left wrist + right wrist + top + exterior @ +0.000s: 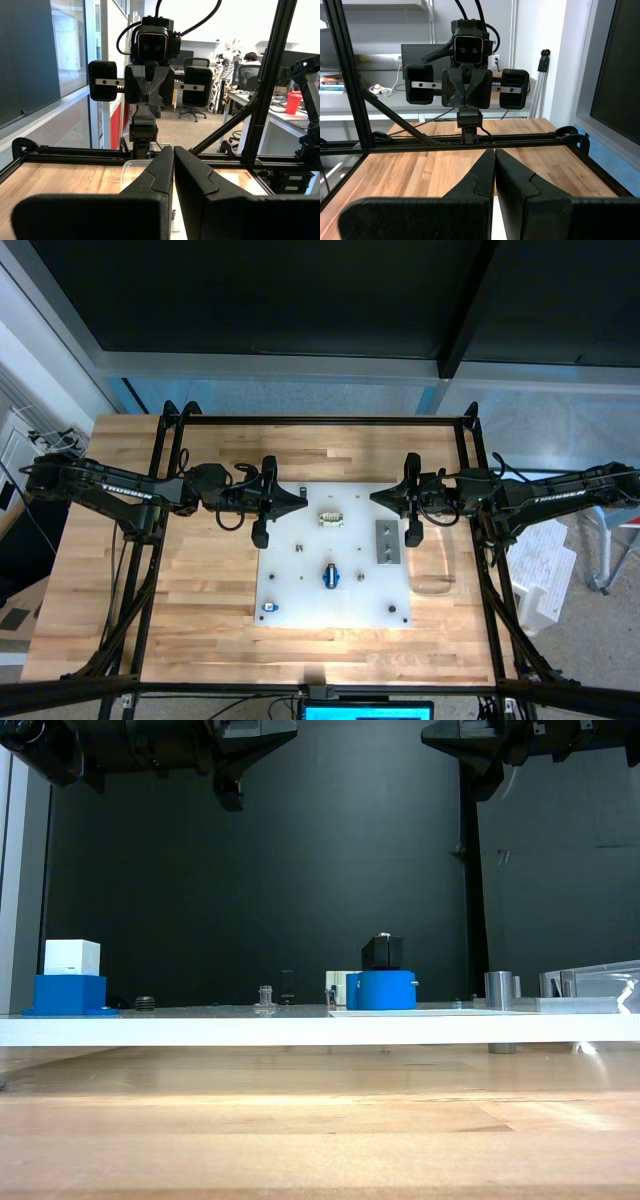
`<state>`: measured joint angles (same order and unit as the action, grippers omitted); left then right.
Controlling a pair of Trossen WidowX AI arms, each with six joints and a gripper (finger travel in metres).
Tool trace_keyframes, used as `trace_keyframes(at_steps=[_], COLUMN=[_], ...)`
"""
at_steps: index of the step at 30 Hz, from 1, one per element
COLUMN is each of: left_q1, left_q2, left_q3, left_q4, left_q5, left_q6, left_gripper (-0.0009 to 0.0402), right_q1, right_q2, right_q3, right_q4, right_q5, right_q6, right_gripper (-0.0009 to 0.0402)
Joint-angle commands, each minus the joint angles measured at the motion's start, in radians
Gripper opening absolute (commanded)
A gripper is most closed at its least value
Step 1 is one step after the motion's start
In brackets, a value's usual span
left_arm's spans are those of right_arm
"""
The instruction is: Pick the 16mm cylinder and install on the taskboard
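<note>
The left pincer [301, 500] is hovering high above the taskboard's [300, 592] far left part, clenched on nothing, its fingertips pressed together. The right pincer [374, 497] is hanging above the taskboard's far right part, likewise clenched and empty. The 16mm cylinder [498, 988] is standing upright on the taskboard, between its blue fitting [330, 575] and grey block [388, 540].

A light wooden table [200, 610] carries a large white square taskboard [300, 587], a clear plastic tray [432, 588] just beside its right edge
</note>
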<state>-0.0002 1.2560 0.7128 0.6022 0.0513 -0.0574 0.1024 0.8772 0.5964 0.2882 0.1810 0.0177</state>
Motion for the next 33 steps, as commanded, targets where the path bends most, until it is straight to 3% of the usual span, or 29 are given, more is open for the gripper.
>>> trace_keyframes(at_steps=[1,3,4,11,33], left_q1=[0.000,0.000,0.000,0.000,0.000], left_q2=[0.000,0.000,0.000,0.000,0.000], left_q3=[0.000,0.000,0.000,0.000,0.000], left_q4=[0.000,0.000,0.000,0.000,0.000], left_q5=[0.000,0.000,0.000,0.000,0.000], left_q6=[0.000,0.000,0.000,0.000,0.000], left_gripper=[0.0000,0.0000,0.0000,0.0000,0.0000], right_q1=[0.000,-0.001,-0.001,-0.002,-0.002], right_q2=[0.000,0.000,0.000,0.000,0.000], right_q3=[0.000,0.000,0.000,0.000,0.000], right_q4=[0.002,0.002,0.002,0.001,0.000], right_q5=[-0.071,-0.124,-0.129,-0.090,-0.085], right_q6=[0.000,0.000,-0.001,0.000,0.000], right_gripper=[0.0000,0.0000,0.0000,0.0000,0.0000])
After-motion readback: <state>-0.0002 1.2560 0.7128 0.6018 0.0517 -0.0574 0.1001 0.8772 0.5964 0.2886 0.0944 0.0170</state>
